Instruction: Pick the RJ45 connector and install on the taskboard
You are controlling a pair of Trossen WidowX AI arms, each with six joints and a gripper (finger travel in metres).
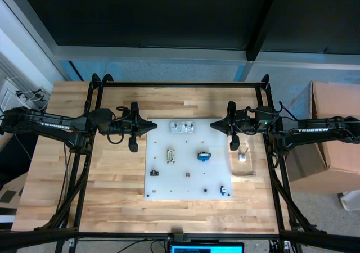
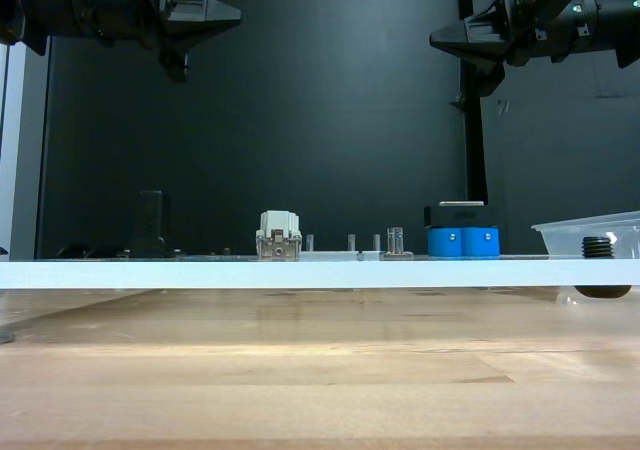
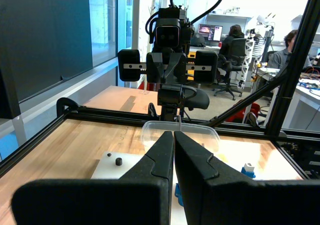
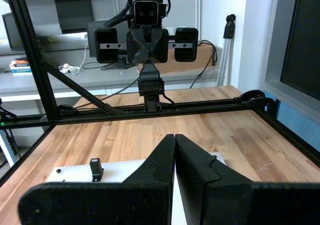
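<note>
A small pale part that looks like the RJ45 connector lies free in a clear plastic tray just off the right edge of the white task board. My left gripper hovers high over the board's back left corner, shut with nothing in it, and its fingertips meet. Across from it, my right gripper hangs over the back right corner, also shut and empty, behind and left of the tray. In the low view both grippers are well above the board.
The board carries a silver fitting, a beige connector, a blue block, a small blue part and a black piece. A black frame rail runs along the table's back. A cardboard box stands at right.
</note>
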